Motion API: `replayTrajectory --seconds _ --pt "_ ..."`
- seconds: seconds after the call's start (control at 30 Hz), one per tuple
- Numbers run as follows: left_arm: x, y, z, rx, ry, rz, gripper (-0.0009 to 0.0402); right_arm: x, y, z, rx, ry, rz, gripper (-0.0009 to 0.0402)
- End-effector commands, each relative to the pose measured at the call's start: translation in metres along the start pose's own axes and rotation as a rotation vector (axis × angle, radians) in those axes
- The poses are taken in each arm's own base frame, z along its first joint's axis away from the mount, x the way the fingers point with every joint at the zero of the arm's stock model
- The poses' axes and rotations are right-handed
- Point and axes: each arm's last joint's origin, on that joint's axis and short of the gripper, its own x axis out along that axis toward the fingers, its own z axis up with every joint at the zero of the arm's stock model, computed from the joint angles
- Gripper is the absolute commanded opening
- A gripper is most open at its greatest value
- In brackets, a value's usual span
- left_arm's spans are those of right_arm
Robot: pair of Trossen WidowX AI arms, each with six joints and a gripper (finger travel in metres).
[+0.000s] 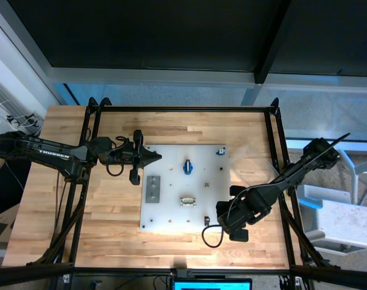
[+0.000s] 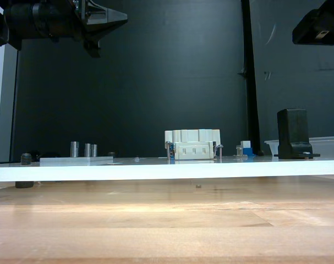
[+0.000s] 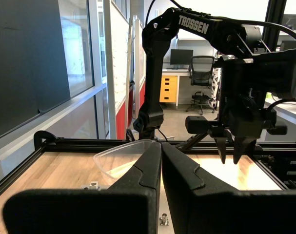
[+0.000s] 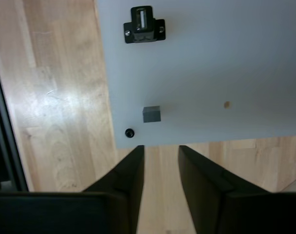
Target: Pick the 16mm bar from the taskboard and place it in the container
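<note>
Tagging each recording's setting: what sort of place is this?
Probably a robotics lab in an office: a framed wooden table holds the taskboard, left gripper shut above its far-left corner, right gripper open by its near-right corner; an office chair and monitor stand beyond.

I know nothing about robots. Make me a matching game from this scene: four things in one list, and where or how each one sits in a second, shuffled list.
Things:
1. grey metal block
2. blue knob
3. left gripper
4. right gripper

Descriptions:
A. high over the near right corner of the taskboard, jaws open and holding nothing
B. standing near the taskboard's middle, toward its far edge
C. high over the taskboard's far left corner, jaws shut
D. lying on the taskboard's left side

Pairs: 1-D, 2-B, 3-C, 4-A
</note>
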Motion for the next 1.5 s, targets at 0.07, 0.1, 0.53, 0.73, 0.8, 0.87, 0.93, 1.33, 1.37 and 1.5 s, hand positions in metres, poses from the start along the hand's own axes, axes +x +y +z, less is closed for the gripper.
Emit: replayTrajectory --seconds 0.07,0.1,0.53,0.73,0.8,0.87,0.93,1.33,1.37,1.5 --pt "0.000 0.000 0.000 0.000 -0.001 0.000 0.0000 0.002 0.001 0.000 -0.005 -0.003 -0.012 0.0167" --pt "0.000 0.000 0.000 0.000 0.000 0.000 0.0000 0.002 0.001 0.000 -0.005 -0.003 -0.012 0.0178" --pt "0.000 0.000 0.000 0.000 0.000 0.000 0.0000 0.005 0.000 -0.001 -0.015 -0.013 -0.036 0.0232" --pt "0.000 0.000 0.000 0.000 0.000 0.000 0.0000 0.017 0.002 -0.001 -0.036 -0.009 -0.040 0.0232" --pt "0.000 0.000 0.000 0.000 0.000 0.000 0.0000 0.021 0.003 0.000 -0.038 -0.003 -0.045 0.0232" --pt "0.000 0.000 0.000 0.000 0.000 0.000 0.0000 0.022 0.004 0.000 -0.043 -0.003 -0.046 0.0232" --pt "0.000 0.000 0.000 0.000 -0.001 0.000 0.0000 0.026 0.005 0.001 -0.047 0.000 -0.051 0.0232" --pt "0.000 0.000 0.000 0.000 -0.001 0.000 0.0000 0.043 0.008 0.000 -0.070 0.002 -0.059 0.0232" --pt "0.000 0.000 0.000 0.000 0.000 0.000 0.0000 0.045 0.008 0.001 -0.071 0.001 -0.059 0.0232" --pt "0.000 0.000 0.000 0.000 -0.001 0.000 0.0000 0.049 0.010 0.002 -0.075 0.004 -0.066 0.0232"
